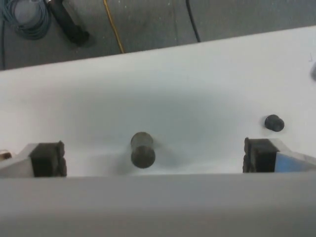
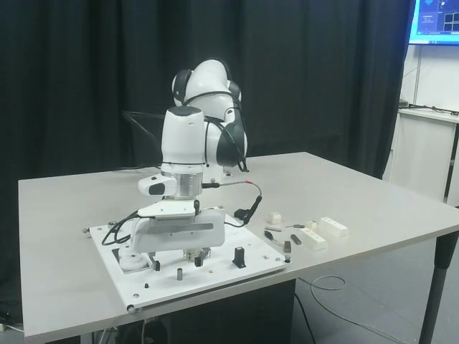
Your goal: Remove round peg 3.
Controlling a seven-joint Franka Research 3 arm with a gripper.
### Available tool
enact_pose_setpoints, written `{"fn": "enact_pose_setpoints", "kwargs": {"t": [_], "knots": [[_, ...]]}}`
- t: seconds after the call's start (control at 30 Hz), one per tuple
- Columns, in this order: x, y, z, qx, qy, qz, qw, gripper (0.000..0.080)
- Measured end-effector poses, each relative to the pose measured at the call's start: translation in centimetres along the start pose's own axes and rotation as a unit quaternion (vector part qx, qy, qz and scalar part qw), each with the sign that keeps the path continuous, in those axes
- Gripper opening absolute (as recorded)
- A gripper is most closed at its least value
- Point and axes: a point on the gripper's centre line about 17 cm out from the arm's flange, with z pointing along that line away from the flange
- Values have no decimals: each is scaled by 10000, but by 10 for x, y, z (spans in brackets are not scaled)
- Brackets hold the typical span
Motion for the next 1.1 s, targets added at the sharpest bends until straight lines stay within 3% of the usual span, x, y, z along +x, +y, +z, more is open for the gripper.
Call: {"fn": "enact_pose_setpoints", "kwargs": {"t": [1.1], "knots": [[-2, 1, 16, -46, -1, -211, 9998, 800]]}}
